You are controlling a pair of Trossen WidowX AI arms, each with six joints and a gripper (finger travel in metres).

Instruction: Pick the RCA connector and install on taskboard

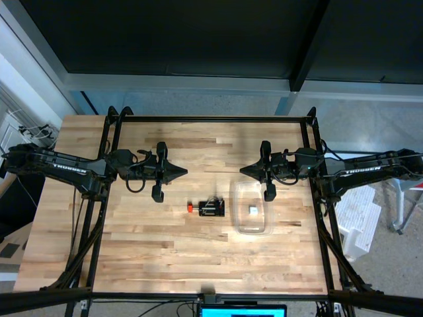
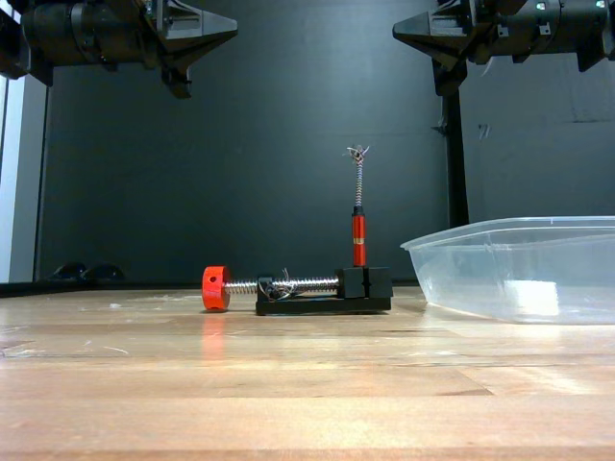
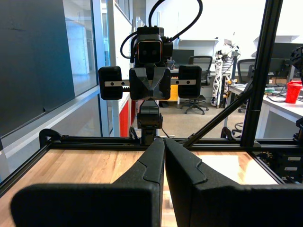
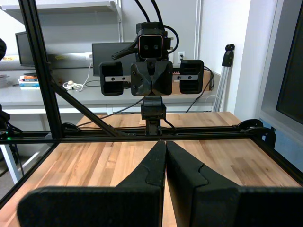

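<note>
The taskboard is a small black block at the table's middle, with a red knob on its left end. In the low view the taskboard carries a horizontal silver spring and an upright red post topped by a thin spring. I cannot pick out the RCA connector in any view. My left gripper hovers high, behind and left of the board, shut and empty. My right gripper hovers high behind the tray, also shut and empty. The two tips face each other.
A clear plastic tray lies just right of the taskboard, holding a small whitish square piece. In the low view the tray stands higher than the black block. A black frame borders the table's back and sides.
</note>
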